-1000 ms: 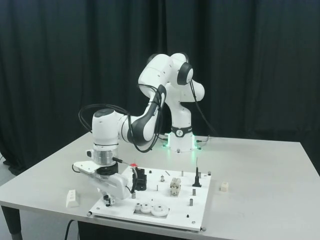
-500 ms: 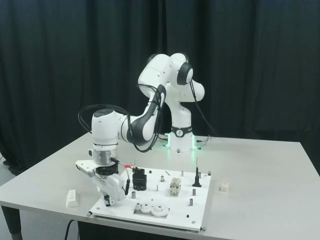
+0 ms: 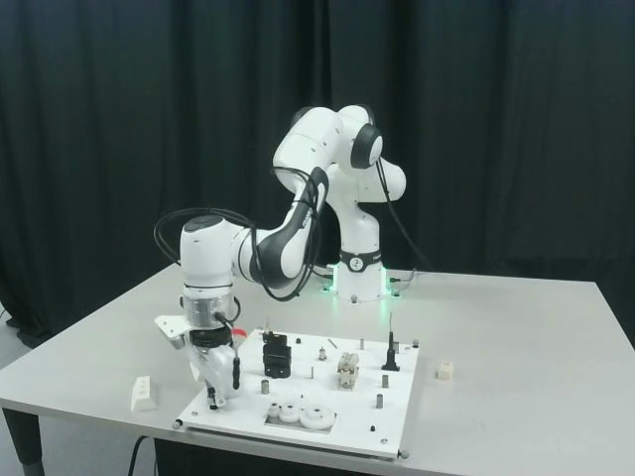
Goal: Insert bolt 4.
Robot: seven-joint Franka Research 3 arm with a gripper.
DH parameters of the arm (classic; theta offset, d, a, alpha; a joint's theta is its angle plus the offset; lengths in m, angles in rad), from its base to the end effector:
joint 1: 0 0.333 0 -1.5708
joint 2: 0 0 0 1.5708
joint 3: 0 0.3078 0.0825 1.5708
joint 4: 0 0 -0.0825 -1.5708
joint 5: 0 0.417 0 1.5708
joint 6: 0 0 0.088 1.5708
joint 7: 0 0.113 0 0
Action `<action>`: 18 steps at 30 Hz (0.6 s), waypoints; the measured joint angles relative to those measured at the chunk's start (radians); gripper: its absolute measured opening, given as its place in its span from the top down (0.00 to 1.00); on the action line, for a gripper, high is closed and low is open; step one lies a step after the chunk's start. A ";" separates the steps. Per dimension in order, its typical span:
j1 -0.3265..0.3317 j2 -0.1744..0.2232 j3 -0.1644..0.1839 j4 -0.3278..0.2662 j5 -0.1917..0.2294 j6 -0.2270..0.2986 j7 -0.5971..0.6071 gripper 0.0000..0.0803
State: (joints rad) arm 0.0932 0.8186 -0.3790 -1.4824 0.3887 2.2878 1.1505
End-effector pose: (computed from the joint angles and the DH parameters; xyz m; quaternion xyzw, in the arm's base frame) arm 0.7245 -0.1578 0.1837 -0.7075 0.7060 -0.0196 0.0239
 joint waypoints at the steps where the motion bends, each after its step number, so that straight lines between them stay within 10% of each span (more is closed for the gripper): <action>1: 0.000 0.000 0.000 0.000 0.001 0.000 0.010 0.72; 18: -0.001 0.001 0.000 0.000 0.012 0.002 0.231 0.72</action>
State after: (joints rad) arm 0.0922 0.8194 -0.3790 -1.4823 0.4010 2.2895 1.3814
